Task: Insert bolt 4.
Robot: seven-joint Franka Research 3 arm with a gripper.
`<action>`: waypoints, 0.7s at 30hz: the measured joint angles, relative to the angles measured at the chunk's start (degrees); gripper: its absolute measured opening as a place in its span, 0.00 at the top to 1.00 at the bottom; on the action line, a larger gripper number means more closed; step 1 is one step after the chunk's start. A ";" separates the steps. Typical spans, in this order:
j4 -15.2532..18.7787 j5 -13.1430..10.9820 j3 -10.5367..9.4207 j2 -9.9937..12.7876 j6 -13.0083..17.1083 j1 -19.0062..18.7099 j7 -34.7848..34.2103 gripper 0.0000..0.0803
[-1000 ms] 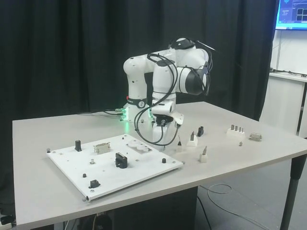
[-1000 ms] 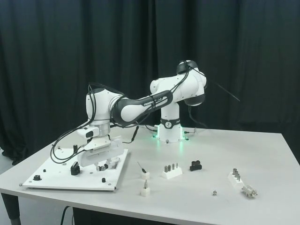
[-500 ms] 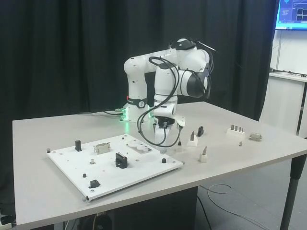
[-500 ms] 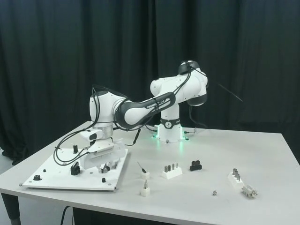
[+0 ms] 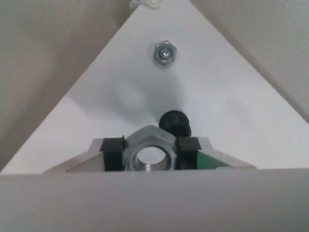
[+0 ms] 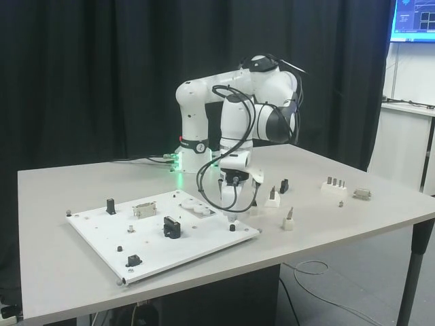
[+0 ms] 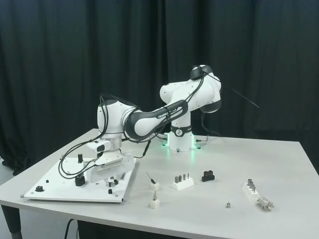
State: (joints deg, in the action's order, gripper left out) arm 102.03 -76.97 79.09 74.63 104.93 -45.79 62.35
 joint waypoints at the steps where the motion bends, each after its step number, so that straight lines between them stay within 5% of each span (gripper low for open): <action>1: 0.00 0.00 -0.08 0.00 0.13 0.02 0.00 0.72; 21: -0.09 -0.70 -0.68 0.03 1.32 0.58 0.00 0.72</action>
